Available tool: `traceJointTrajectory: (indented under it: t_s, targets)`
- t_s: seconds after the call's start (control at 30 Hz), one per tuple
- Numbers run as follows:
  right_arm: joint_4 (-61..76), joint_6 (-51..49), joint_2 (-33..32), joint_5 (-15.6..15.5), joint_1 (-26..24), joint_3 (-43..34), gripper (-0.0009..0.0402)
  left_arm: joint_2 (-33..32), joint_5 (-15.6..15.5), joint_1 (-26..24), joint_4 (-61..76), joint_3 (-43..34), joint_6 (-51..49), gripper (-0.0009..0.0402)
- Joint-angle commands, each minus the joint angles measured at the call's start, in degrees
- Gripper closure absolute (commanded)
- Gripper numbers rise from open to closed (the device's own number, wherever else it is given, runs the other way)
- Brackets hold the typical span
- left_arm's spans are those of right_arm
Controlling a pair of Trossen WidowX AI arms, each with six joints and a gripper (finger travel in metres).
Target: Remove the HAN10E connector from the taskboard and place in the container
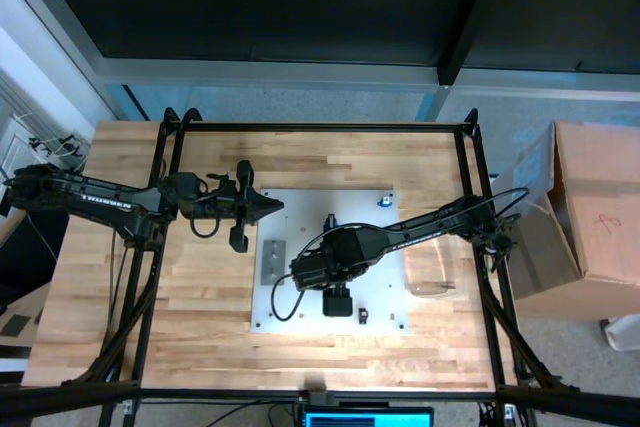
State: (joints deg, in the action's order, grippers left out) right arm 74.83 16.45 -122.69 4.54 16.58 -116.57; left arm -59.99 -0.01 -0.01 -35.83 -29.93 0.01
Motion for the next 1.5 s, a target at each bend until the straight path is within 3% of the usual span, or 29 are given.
traceJointTrajectory:
  t_s: [0.03, 0.77, 1.5]
  targets:
    - [0.09, -0.72, -0.55, -0.07, -0.07, 0.26, 0.0134, 0.0, 0.0, 0.0, -0.04, -0.02, 0.0, 0.0393]
    - [-9.11, -1.97, -0.55, -0.11, -0.09, 10.12, 0.0147, 0.0, 0.0, 0.0, -0.02, -0.02, 0.0, 0.0393]
    - [-9.53, -3.02, -0.13, -0.04, -0.35, 10.14, 0.0371, 0.0, 0.0, 0.0, 0.0, -0.02, 0.0, 0.0393]
